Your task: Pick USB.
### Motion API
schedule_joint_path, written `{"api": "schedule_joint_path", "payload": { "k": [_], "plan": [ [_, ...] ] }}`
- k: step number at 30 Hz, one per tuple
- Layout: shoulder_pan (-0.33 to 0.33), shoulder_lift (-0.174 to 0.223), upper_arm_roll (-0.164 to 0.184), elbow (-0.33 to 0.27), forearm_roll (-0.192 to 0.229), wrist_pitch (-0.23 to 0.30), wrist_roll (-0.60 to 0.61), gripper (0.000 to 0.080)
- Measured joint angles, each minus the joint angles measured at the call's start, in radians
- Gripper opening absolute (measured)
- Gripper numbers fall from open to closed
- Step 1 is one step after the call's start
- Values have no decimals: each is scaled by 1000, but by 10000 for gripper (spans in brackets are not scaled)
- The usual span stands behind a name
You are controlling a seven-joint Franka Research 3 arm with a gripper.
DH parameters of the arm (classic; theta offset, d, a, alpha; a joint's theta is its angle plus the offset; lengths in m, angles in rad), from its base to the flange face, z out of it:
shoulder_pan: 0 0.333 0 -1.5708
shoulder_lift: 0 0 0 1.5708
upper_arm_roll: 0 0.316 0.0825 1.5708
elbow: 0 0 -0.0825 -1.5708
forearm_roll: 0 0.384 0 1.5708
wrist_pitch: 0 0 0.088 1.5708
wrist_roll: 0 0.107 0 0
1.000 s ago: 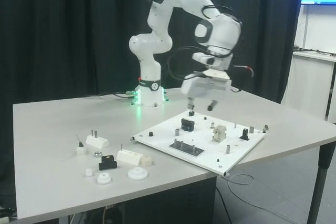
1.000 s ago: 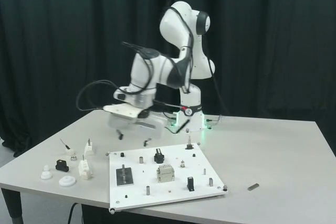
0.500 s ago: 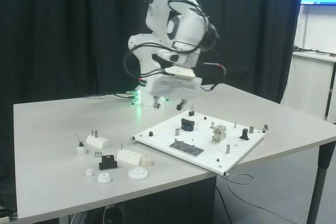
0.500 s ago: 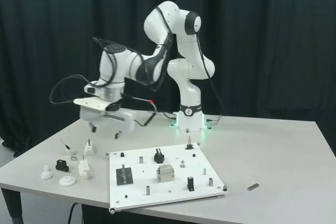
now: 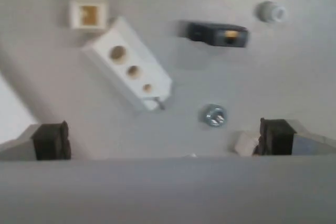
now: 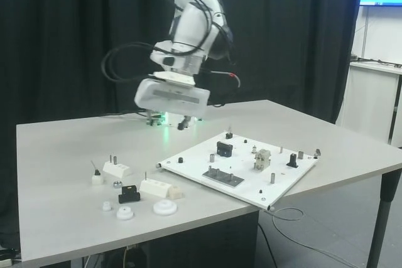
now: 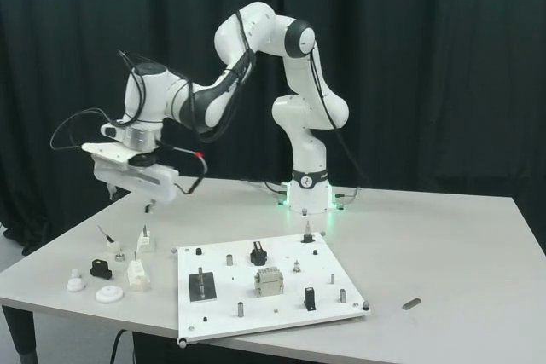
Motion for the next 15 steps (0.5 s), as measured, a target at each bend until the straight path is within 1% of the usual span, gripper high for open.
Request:
{"api": "schedule_joint_path", "payload": {
  "k": [9,15],
  "plan": [
    [-30,16,-60,5,31,62,179,800],
    [-51,35,-89,12,48,102,251,800]
  ]
}}
